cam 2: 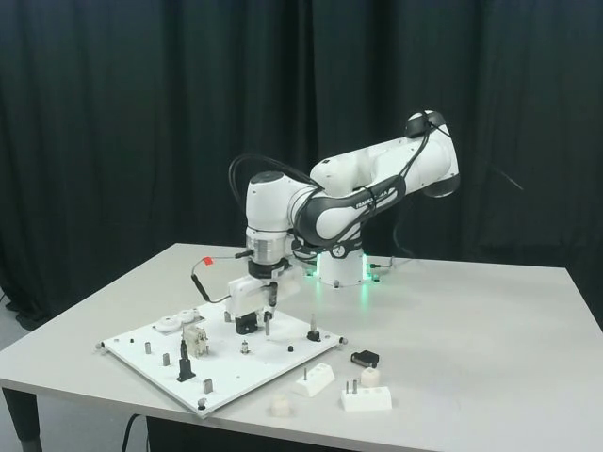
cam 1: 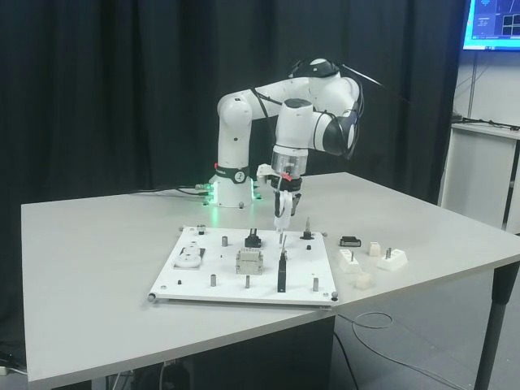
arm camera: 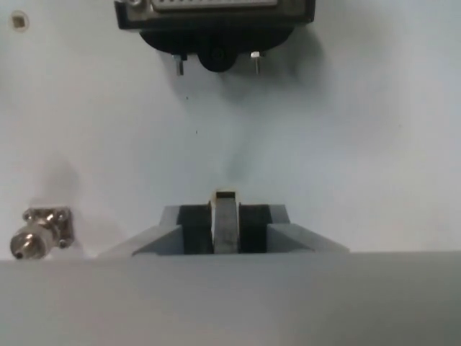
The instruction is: Insert square peg 2.
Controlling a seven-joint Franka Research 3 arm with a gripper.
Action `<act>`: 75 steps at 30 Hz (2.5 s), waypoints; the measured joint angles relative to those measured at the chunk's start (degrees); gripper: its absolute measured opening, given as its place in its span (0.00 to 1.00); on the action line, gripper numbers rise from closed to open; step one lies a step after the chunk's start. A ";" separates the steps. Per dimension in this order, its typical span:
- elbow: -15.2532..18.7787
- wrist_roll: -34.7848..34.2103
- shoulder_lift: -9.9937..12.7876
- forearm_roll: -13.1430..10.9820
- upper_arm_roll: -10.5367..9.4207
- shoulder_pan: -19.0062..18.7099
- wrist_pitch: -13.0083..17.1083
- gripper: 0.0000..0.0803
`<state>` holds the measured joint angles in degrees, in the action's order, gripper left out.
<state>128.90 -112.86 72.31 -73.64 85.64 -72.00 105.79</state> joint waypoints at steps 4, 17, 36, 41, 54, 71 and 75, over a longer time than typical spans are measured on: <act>0.00 0.21 0.00 0.00 -0.18 0.00 0.00 0.09; 0.09 0.41 0.12 -0.01 -0.69 0.00 0.21 0.09; 0.13 0.72 0.19 -0.78 -1.61 0.11 1.55 0.09; 0.13 0.72 0.19 -1.02 -1.77 0.17 1.81 0.09; 0.13 0.72 0.13 -1.18 -1.77 0.02 1.64 0.09; 0.17 0.72 0.26 -1.36 -2.15 0.14 1.92 0.09; 0.23 0.75 0.43 -1.36 -2.32 0.21 2.17 0.09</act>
<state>129.13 -112.11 72.74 -75.00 83.31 -71.79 107.96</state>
